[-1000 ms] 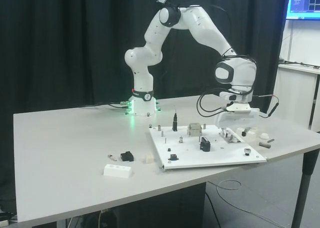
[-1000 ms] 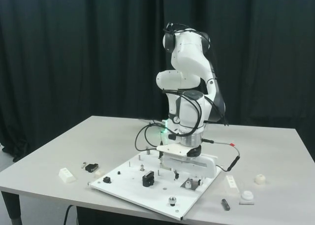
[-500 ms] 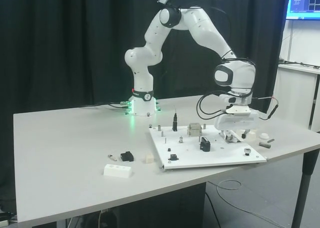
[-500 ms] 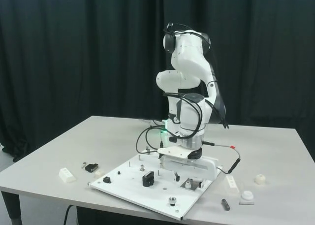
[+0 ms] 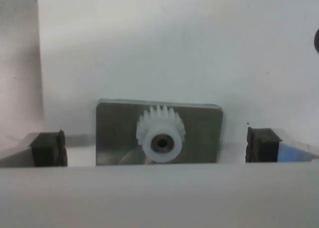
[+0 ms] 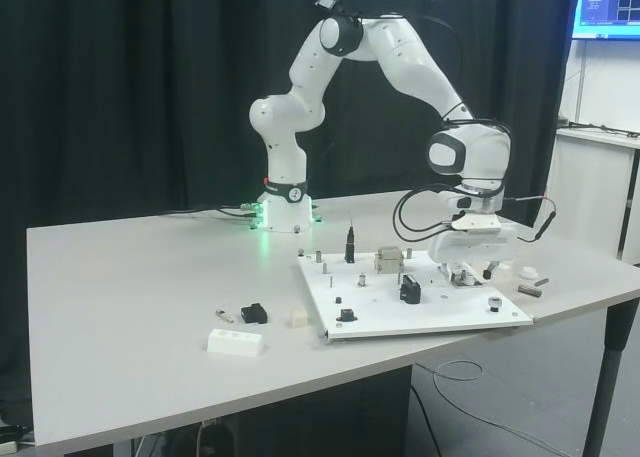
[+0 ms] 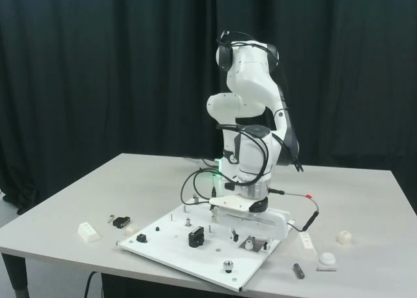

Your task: Remove small gear.

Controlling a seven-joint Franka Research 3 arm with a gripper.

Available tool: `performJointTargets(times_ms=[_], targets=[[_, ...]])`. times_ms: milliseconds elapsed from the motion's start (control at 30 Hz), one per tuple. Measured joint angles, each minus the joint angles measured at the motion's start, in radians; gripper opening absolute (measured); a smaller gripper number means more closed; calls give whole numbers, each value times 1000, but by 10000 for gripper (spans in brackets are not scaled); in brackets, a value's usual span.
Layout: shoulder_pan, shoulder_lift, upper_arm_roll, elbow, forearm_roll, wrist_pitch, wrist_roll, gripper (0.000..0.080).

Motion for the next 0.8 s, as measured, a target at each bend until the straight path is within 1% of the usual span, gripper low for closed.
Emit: performJointTargets(times_ms=[267, 300, 567, 600, 800], targets=[[0, 6, 1, 0, 0, 12, 0, 800], [0, 7, 1, -1, 0, 13, 1, 701], [-4, 12, 1, -1, 0, 24, 9, 701], [-4, 12, 1, -1, 0, 26, 9, 354], [-5, 12, -1, -2, 1, 29, 9, 354]])
